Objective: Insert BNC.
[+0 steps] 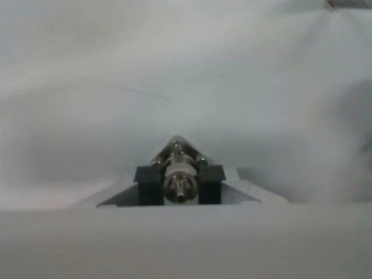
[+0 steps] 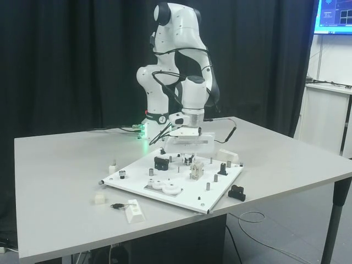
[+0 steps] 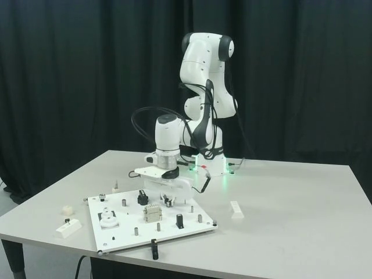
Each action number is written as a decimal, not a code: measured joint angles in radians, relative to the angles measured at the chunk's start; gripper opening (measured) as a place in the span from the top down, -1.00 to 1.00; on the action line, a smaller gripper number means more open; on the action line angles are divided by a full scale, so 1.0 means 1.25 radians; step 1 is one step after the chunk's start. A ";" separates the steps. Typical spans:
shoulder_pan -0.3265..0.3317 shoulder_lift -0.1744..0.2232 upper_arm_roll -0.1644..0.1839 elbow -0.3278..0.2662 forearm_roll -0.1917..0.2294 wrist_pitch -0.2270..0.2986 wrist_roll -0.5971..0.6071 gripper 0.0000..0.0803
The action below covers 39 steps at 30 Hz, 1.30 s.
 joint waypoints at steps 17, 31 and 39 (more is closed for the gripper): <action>0.001 0.008 0.004 0.017 -0.038 -0.025 0.219 0.69; 0.001 0.007 0.005 0.016 -0.037 -0.020 0.396 0.69; 0.001 0.007 0.005 0.015 -0.036 -0.018 0.497 0.69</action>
